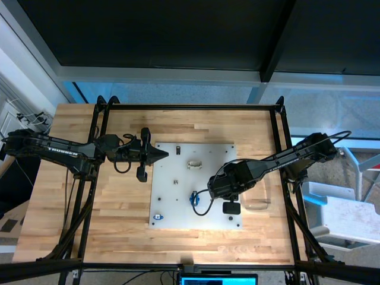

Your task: Pick the 16mm cylinder and place it in the taskboard

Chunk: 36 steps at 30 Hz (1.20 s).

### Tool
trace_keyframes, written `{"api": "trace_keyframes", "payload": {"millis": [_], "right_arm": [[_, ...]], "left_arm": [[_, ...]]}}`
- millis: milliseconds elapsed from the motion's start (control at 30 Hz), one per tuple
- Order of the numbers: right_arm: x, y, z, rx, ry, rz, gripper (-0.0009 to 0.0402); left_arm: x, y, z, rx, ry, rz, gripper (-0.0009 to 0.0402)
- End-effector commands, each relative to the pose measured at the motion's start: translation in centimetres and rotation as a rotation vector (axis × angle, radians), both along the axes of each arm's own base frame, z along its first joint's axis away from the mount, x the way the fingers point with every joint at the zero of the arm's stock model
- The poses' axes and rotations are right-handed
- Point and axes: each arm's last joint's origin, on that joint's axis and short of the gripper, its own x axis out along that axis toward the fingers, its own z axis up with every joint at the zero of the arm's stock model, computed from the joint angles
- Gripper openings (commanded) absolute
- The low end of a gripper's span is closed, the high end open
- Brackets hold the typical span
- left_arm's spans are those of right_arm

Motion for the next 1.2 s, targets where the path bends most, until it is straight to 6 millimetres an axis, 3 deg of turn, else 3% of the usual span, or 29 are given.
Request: {"api": "trace_keyframes", "payload": {"millis": [33, 1200], "right_arm": [[0.1, 0.0, 0.1, 0.007, -0.012, -0.002, 0.002], [4.5, 1.0, -1.6, -0.001, 0.005, 0.019, 0.002]], "left_arm": [[0.0, 0.0, 0.0, 0.0, 0.0, 0.0, 0.0], [0.0, 0.0, 0.0, 0.0, 0.0, 0.0, 0.0]]}}
